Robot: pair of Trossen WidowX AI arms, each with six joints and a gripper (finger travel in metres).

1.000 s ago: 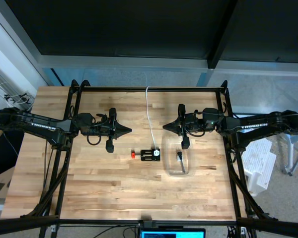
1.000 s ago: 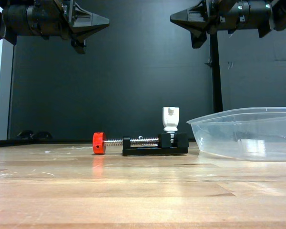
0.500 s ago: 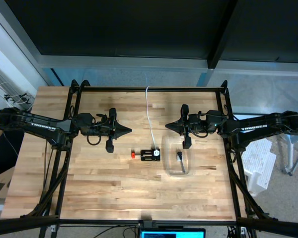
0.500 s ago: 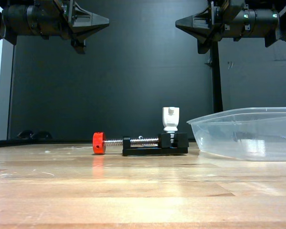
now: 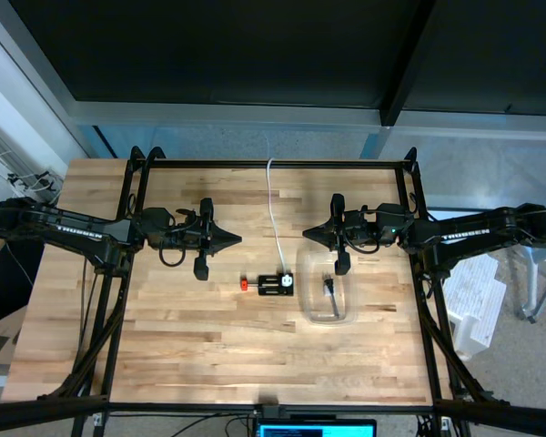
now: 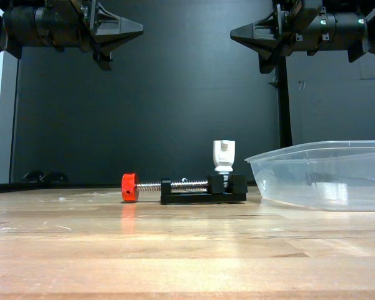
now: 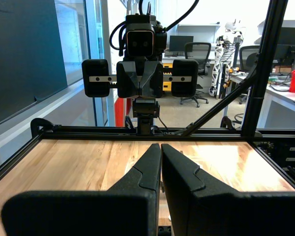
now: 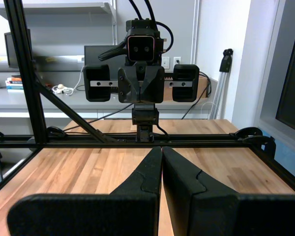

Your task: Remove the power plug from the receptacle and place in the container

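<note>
High view: the job is judged done, since the power plug is seen lying inside the container, clear of the receptacle, so the left gripper and right gripper are held aloft, pinched closed and empty.

A big wooden table stood in the room. A black metal frame ran around the table's edges. A little black vise sat near the middle of the table, and its red knob pointed toward the table's left side. A lit screen peeked out at the table's near edge (only its top showed). Something white lay on the floor past the table's right side. An office chair stood farther off that way.
</note>
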